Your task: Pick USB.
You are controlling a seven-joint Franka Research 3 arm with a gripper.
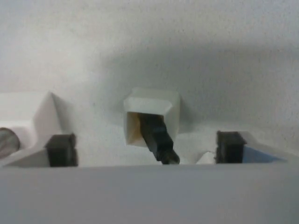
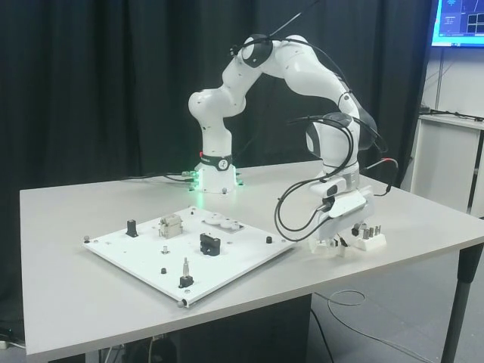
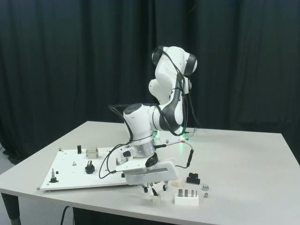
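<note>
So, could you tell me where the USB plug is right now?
The black USB plug stands in its small white holder on the grey table, directly beneath the gripper, between the open fingers.

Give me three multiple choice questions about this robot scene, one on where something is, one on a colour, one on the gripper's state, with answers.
1. Where does the USB plug sit?
A. in a small white holder
B. on the white board
C. on the floor

2. What colour is the USB plug?
A. white
B. black
C. green

3. How is the gripper?
A. shut on the plug
B. open, a finger on either side of the plug
C. raised high above the table

Answers: 1 A, the wrist view shows the plug standing in the holder's slot. 2 B, it is dark against the white holder. 3 B, both black fingertips stand apart from the plug.
</note>
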